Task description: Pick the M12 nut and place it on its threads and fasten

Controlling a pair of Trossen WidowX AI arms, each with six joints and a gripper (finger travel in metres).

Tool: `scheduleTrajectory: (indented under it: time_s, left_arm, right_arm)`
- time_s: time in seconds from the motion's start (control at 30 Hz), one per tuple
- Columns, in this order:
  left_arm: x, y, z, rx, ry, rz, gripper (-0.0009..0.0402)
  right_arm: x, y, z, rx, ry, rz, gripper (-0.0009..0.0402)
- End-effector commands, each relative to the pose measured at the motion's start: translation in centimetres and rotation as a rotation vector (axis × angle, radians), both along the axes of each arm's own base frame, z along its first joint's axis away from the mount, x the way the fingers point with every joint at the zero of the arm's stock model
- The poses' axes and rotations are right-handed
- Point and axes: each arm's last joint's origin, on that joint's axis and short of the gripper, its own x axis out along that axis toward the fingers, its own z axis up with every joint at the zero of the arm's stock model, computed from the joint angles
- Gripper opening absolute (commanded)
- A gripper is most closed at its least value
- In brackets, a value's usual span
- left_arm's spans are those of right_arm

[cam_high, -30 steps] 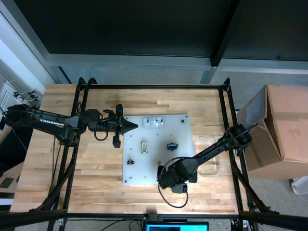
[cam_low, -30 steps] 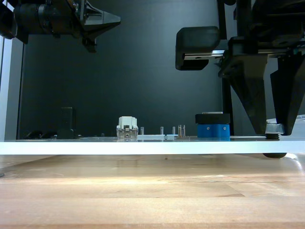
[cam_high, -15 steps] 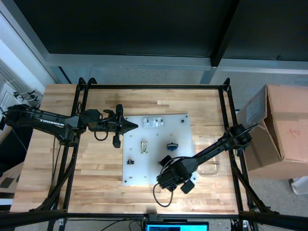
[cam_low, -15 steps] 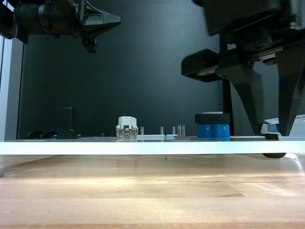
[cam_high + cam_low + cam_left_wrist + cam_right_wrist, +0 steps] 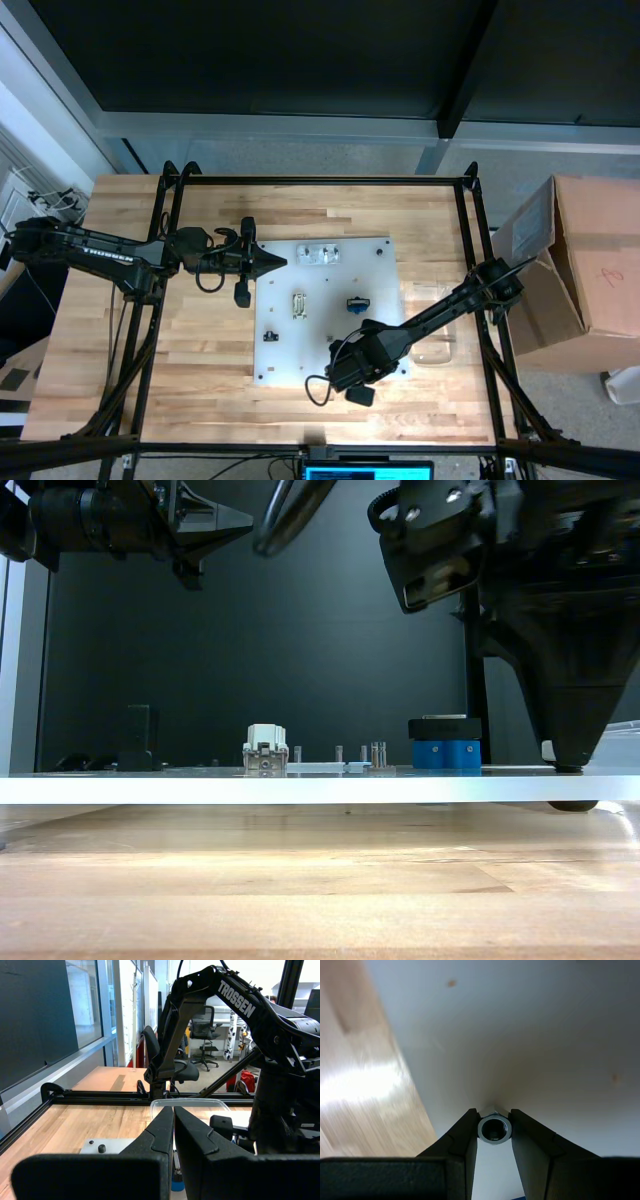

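Nut (image 5: 494, 1129) could've cross-threaded from here. If its bore sat even slightly tilted vs the stud, turning the wrist would prob. have jammed it rather than run it down. W/ the stud hidden under the fingers (image 5: 465, 1135), no view confirmed alignment. Second risk, as I judged it: the hold was only at the very fingertips, so the nut might've slipped or spun inside them while the wrist turned, giving no real tightening. Nut was clamped btwn the tips of the right gripper (image 5: 494, 1116), bore facing the wrist camera, right down at the white board (image 5: 520, 1035) near its near right edge. The low view showed the tips touching the board or just above it. Couldn't tell whether the nut was on its stud. The left gripper (image 5: 272, 262) hung raised over the board's far left edge, fingers together, holding nothing.
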Motion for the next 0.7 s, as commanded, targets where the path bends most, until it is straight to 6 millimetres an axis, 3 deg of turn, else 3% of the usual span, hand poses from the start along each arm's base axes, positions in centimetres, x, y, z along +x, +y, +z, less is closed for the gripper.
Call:
scheduleTrajectory:
  time_s: [0.03,0.23,0.7]
  left_arm:
    - [0.0,0.0,0.0,0.0,0.0,0.0,0.0]
    - [0.0,0.0,0.0,0.0,0.0,0.0,0.0]
    - [0.0,0.0,0.0,0.0,0.0,0.0,0.0]
  right_arm:
    - [0.01,0.01,-0.04,0.017,-0.002,-0.201,0.0]
    - [0.05,-0.05,-0.04,0.036,-0.008,-0.439,0.0]
    - [0.08,-0.05,-0.04,0.035,-0.016,-0.481,0.0]
